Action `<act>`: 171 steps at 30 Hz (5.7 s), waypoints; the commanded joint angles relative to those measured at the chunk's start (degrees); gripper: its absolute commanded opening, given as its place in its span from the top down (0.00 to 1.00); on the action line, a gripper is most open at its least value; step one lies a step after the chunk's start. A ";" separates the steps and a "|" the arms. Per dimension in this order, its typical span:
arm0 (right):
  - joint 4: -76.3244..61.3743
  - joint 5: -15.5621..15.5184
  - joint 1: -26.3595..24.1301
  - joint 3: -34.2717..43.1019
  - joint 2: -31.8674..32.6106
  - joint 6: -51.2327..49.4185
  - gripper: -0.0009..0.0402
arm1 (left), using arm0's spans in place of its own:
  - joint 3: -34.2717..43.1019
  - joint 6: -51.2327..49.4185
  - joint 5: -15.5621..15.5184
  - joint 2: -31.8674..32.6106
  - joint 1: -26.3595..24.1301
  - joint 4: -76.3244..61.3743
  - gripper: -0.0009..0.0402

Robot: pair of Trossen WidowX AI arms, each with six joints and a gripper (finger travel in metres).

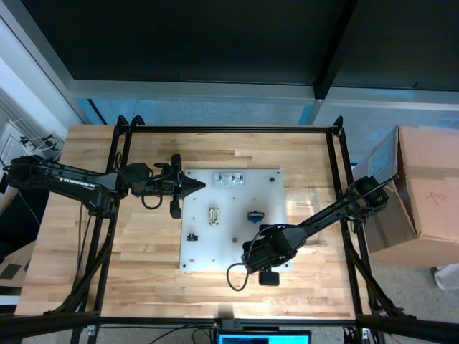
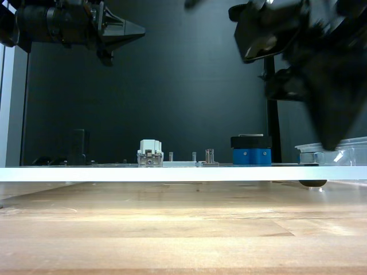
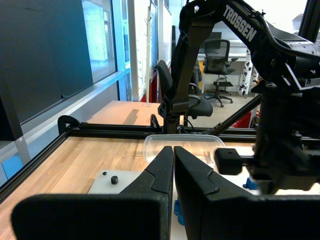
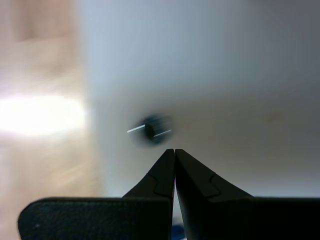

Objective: Unfasten the M12 nut and place it in the container

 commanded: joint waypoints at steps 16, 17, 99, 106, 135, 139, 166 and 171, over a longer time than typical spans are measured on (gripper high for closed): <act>0.07 6.67 -0.31 -2.38 0.00 -0.33 0.98 | 0.02 0.00 0.00 0.02 0.00 0.02 0.98; -0.76 8.90 -0.31 -2.36 -0.13 0.28 0.98 | 0.00 0.00 0.02 0.02 0.02 0.02 0.98; 1.31 -2.01 -0.46 2.03 2.86 4.39 0.98 | 0.00 0.00 0.00 0.02 0.02 0.02 0.98; -7.87 13.16 -0.42 3.50 1.70 7.93 0.98 | 0.02 0.00 0.02 0.02 0.00 0.02 0.98; 2.36 -4.98 -0.57 2.16 3.30 0.92 0.98 | 0.00 0.00 0.02 0.04 0.00 0.02 0.98; 2.01 -3.87 -0.57 2.16 3.17 1.01 0.98 | 0.00 0.00 0.02 0.04 0.00 0.00 0.98; -2.58 -7.13 -0.57 5.60 1.99 1.81 0.98 | 0.02 0.00 -0.02 0.11 0.00 0.00 0.98; -0.57 -7.06 -0.87 4.39 3.63 -1.22 0.98 | 0.02 0.00 -0.02 0.02 0.02 0.00 0.98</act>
